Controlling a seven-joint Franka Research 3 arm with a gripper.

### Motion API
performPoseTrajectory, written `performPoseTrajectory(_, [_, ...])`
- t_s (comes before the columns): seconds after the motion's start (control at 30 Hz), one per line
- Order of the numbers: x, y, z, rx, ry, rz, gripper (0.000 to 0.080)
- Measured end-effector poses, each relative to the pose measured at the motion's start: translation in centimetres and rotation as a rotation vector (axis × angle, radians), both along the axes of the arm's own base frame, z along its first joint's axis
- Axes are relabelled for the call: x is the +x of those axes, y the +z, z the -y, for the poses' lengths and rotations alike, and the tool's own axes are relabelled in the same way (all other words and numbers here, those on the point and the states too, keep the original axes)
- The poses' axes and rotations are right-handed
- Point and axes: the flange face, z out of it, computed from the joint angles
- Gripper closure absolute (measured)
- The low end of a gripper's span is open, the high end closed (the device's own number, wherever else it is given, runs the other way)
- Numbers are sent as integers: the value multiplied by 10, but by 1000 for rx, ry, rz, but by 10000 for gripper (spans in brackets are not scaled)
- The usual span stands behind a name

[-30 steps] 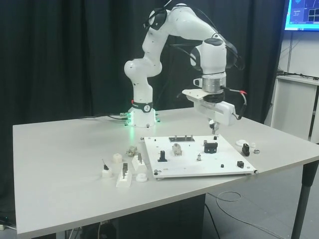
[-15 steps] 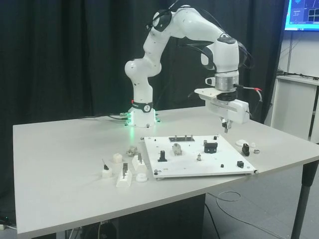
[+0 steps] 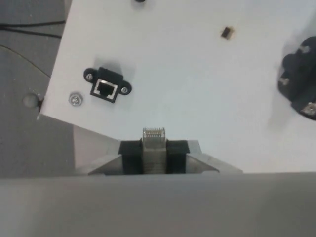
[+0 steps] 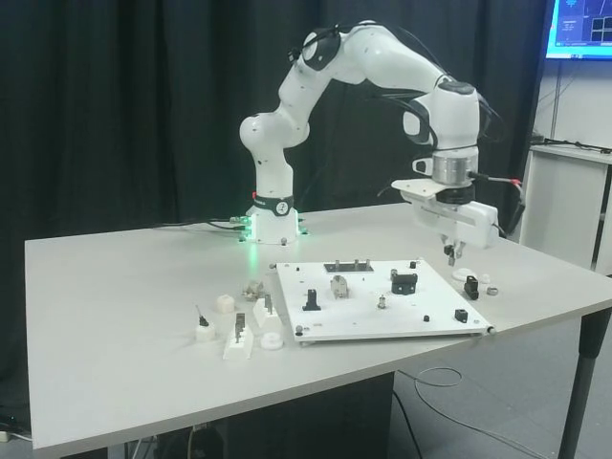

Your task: Insert Ethernet.

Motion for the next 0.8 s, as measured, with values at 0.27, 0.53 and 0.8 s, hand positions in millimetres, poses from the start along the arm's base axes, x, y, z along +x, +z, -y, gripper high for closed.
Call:
performPoseTrajectory(0.27, [8, -9, -6, -6, -10, -1, 706])
performPoseTrajectory(0.53, [12, -16, -9, -16, -28, -5, 706])
performPoseTrajectory(0.8, [15, -24, -8, -10, -72, -12, 706])
